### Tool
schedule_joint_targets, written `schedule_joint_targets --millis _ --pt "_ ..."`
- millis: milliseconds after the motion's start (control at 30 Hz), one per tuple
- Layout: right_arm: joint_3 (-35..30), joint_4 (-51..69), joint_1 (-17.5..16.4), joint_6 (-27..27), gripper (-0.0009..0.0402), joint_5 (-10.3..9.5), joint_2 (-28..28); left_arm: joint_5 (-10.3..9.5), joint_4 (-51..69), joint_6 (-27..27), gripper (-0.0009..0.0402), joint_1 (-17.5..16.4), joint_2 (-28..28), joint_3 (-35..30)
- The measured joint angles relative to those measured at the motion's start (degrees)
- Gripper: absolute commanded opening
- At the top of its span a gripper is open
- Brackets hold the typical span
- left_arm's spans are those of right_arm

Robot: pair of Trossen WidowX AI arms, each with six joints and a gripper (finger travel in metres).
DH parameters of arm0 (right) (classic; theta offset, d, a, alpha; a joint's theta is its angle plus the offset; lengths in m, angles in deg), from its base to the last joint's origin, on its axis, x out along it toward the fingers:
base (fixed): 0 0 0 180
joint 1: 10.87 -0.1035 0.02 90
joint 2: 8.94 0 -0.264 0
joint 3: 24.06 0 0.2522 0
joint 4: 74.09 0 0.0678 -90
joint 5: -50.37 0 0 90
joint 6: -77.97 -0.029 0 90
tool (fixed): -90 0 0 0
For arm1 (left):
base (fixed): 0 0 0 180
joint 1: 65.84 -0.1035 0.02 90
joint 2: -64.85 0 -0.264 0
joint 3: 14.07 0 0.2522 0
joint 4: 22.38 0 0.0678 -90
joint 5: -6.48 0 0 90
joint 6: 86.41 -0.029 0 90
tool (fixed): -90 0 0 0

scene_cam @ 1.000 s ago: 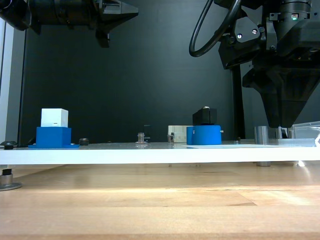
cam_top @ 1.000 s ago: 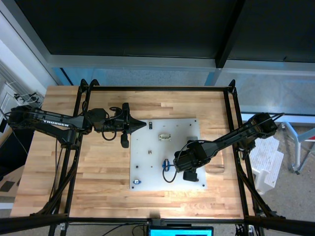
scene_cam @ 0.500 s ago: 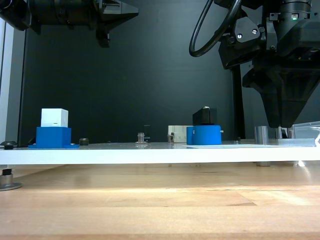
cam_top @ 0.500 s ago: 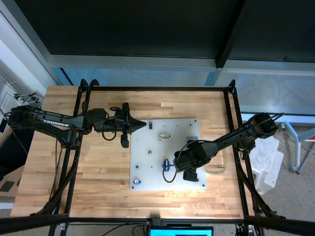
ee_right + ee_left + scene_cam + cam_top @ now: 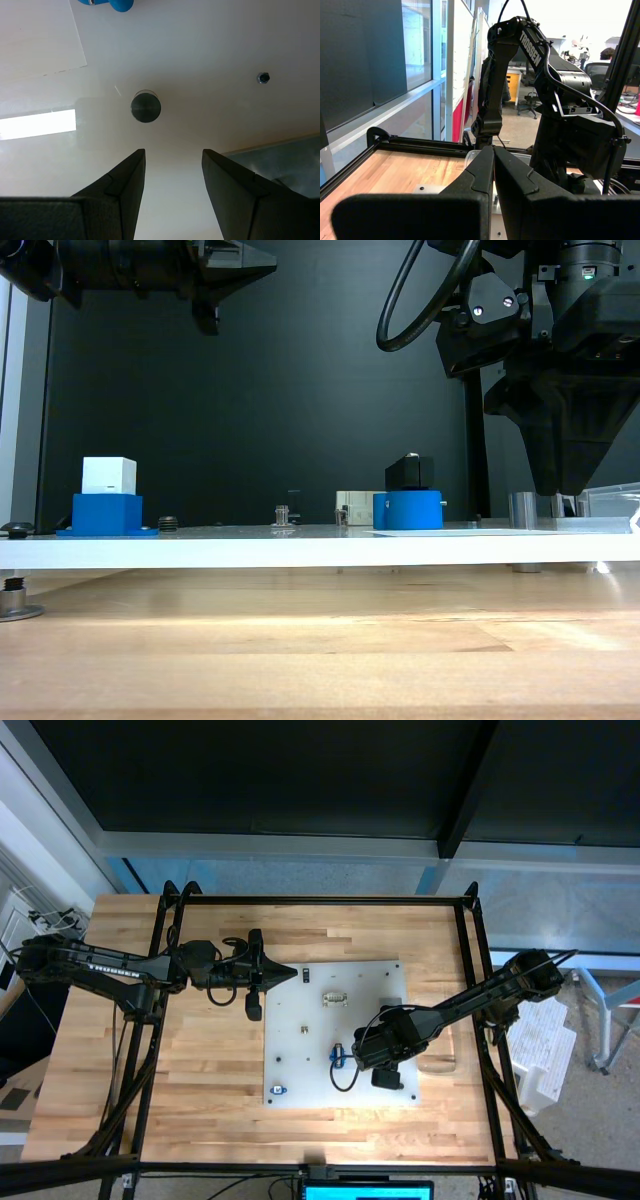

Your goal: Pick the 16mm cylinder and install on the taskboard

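Observation:
The 16mm cylinder point(image 5: 145, 106) stands upright on the white taskboard point(image 5: 200, 50), its round silver top facing the right wrist camera. My right gripper point(image 5: 172, 152) hovers above it, open, with nothing between the fingers and apart from the peg. In the low view the cylinder point(image 5: 523, 510) rests on the taskboard point(image 5: 300, 550) just left of the right gripper point(image 5: 560, 490). My left gripper point(image 5: 493, 147) is shut and empty, held high over the board's far left edge point(image 5: 297, 972).
On the board stand a white cube on a blue base point(image 5: 108, 495), a round blue fitting point(image 5: 412, 508) with a black cable, and a beige connector point(image 5: 334, 998). A clear plastic tray point(image 5: 285, 155) lies beside the board's right edge. A black frame surrounds the table.

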Motion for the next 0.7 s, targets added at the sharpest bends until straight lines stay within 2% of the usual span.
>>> schedule_joint_targets --millis 567,700 --pt "0.00 -0.02 0.02 0.24 0.0153 -0.02 0.00 -0.02 0.00 0.00 0.0000 0.00 0.00 0.00" --pt "-0.33 -0.02 0.02 3.45 0.0144 -0.52 -0.24 0.00 -0.02 0.00 0.0000 0.00 0.00 0.00"
